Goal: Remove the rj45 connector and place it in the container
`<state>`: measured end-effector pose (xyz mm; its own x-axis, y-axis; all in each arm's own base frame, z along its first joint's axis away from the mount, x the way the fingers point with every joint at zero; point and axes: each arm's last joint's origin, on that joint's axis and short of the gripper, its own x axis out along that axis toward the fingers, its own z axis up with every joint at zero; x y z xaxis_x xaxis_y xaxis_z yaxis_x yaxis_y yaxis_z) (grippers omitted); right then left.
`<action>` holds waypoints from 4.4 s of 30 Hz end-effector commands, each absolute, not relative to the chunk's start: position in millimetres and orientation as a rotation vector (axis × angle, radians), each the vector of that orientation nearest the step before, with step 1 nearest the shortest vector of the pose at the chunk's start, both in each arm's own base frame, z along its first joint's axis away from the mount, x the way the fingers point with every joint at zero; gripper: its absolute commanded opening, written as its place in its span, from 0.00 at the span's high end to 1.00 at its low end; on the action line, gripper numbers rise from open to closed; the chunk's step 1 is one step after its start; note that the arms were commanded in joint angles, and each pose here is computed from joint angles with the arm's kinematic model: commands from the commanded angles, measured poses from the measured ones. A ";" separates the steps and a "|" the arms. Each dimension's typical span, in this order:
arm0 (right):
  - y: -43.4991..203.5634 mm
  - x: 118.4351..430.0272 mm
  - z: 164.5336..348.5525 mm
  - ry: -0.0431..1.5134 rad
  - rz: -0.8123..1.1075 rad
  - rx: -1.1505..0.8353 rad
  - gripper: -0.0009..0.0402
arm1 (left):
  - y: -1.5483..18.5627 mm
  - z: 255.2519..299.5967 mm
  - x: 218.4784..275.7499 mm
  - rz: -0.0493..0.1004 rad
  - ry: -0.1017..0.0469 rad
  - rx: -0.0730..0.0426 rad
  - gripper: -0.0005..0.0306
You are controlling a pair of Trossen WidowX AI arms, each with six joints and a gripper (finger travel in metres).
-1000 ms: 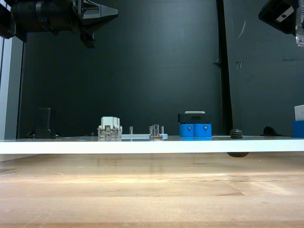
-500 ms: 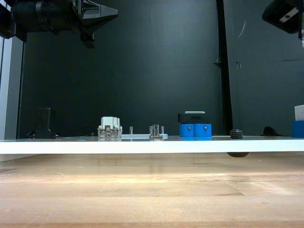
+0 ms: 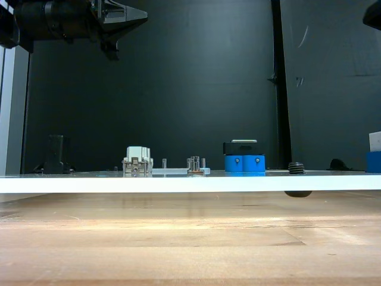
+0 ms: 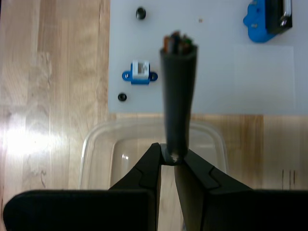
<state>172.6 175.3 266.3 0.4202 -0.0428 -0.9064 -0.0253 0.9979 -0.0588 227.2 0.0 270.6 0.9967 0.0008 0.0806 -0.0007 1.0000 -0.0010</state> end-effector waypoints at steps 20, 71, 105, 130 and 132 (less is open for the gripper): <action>159.4 110.5 237.9 1.228 0.007 0.042 0.98 | 0.1 270.5 227.2 0.001 -0.080 -0.001 0.98; 160.9 98.3 224.7 1.328 -0.034 0.132 0.38 | 0.1 270.5 227.2 0.001 -0.080 -0.001 0.98; 160.7 98.3 224.7 1.328 -0.036 0.132 0.38 | 0.1 270.5 227.2 0.001 -0.080 -0.001 0.98; 160.6 98.2 224.6 1.325 -0.038 0.129 0.38 | 0.1 270.5 227.2 0.001 -0.080 -0.001 0.98; 160.6 98.3 224.6 1.325 -0.038 0.129 0.38 | 0.0 270.5 227.2 0.000 -0.080 -0.001 0.98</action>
<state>98.3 160.6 224.6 0.2432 0.0464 -0.9689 0.1010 0.9922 0.0729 227.2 0.0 270.6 0.9968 0.0008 0.0802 -0.0007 1.0000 -0.0010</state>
